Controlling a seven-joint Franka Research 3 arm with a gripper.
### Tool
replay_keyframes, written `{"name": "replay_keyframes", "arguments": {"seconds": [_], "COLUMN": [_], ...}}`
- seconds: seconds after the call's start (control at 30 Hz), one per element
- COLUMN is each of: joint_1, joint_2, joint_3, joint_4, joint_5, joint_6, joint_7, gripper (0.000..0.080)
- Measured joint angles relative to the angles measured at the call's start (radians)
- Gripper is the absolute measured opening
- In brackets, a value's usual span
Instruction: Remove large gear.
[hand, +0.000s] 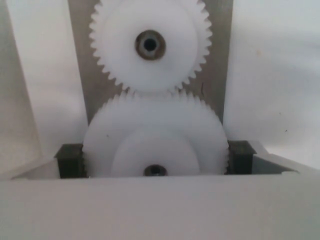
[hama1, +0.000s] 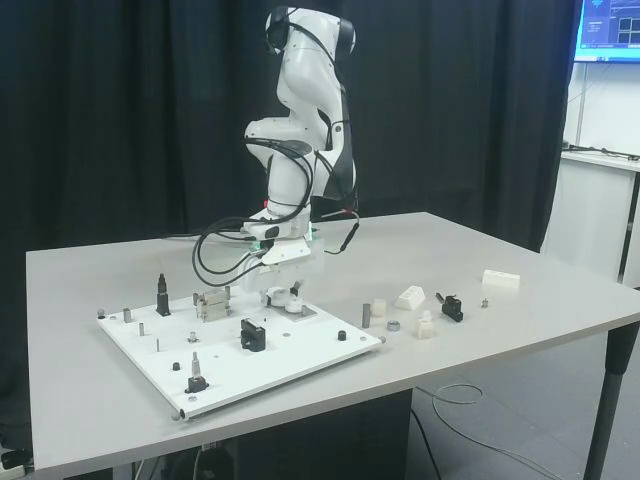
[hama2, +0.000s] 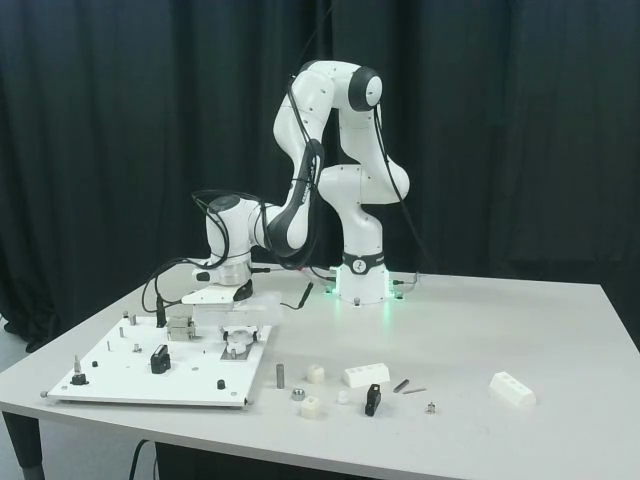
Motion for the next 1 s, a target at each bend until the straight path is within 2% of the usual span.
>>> {"name": "replay_keyframes", "arguments": {"seconds": [1.0], "joint_1": [0.0], "joint_2": [-0.007], "joint_3": [-0.004], "joint_4": [0.01], "joint_5": [0.0], "joint_6": [-0.027], "joint_7": [0.0], "gripper": [0.0597]}}
